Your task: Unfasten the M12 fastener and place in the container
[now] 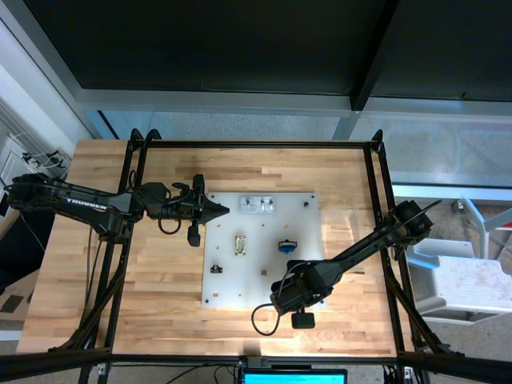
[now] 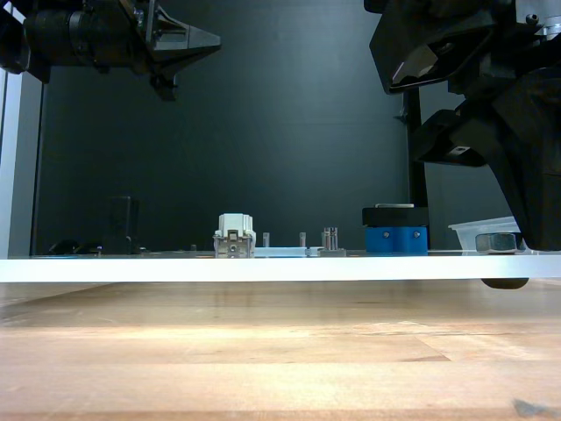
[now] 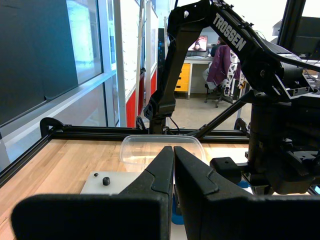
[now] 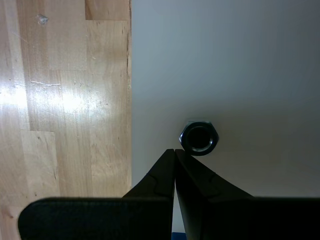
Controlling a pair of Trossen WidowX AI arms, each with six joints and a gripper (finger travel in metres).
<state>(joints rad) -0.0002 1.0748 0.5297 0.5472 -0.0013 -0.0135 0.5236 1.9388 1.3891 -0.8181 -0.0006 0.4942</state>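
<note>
1. The left arm (image 1: 76,204) reaches in from the left side of the white board (image 1: 240,276) and lies level. The left gripper (image 1: 225,210) points across the board's far left edge. In the low view it hangs high above the board.
2. The 2 fingers of the left gripper are pressed together and hold nothing.
3. The right arm (image 1: 364,244) slopes down from the board's right side to its near right corner. There the right gripper (image 4: 174,150) points straight down at the board.
4. The 2 fingers of the right gripper meet at their tips with nothing clamped between them. The tips sit just beside the M12 nut (image 4: 199,138); I cannot tell whether they touch it.
5. The M12 nut stands on the board close to its near right edge, with its hexagon face up and a dark centre. I cannot tell from this top-down look whether it sits on its stud.
6. The container (image 1: 342,226) lies on the table just off the board's right edge, apart from the nut.
7. View differences:
   - Only the right wrist view shows the nut.
   - In the high view the right arm covers that corner of the board.
   - In the low view the right gripper's black body blocks it, with the container partly showing behind.
   - The left wrist view shows the container beyond the board's far side.
</note>
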